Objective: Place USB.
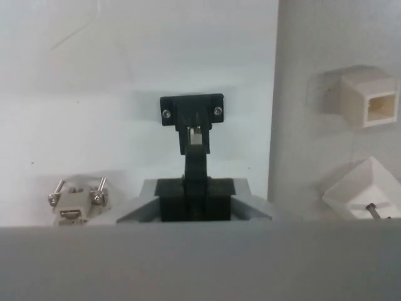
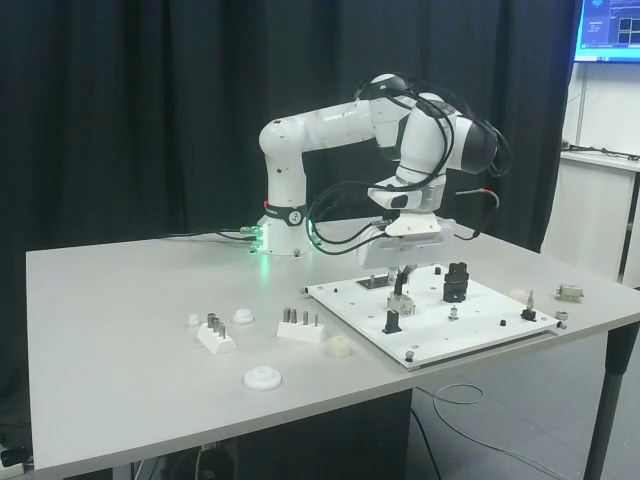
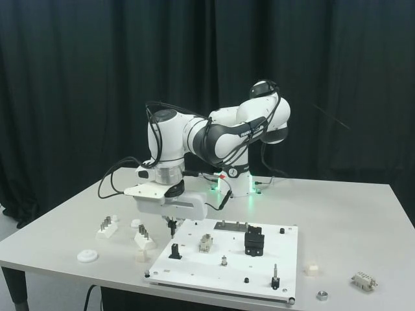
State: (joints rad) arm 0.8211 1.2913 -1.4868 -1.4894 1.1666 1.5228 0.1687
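Wrist view shows the black fingers (image 1: 196, 141) closed on what looks like a small USB plug (image 1: 197, 135), held above the white board (image 1: 75, 125) on the grey surface (image 3: 350, 214). Near them lie a screw-lug connector (image 1: 76, 204) and a white socket block (image 1: 369, 95).

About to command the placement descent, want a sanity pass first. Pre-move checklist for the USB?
1. Tool over the white board: ok, it hangs above the board's edge nearest the arm's base.
2. Target in line: ok, the wrist view shows the black mount with two screws straight ahead of the tool.
3. Gap above the mount: ok, the second room view shows the tool apart from it.
4. USB seated in the tool: cannot tell.
5. Neighbours out of the way: ok, the grey connector sits off to one side of the mount.
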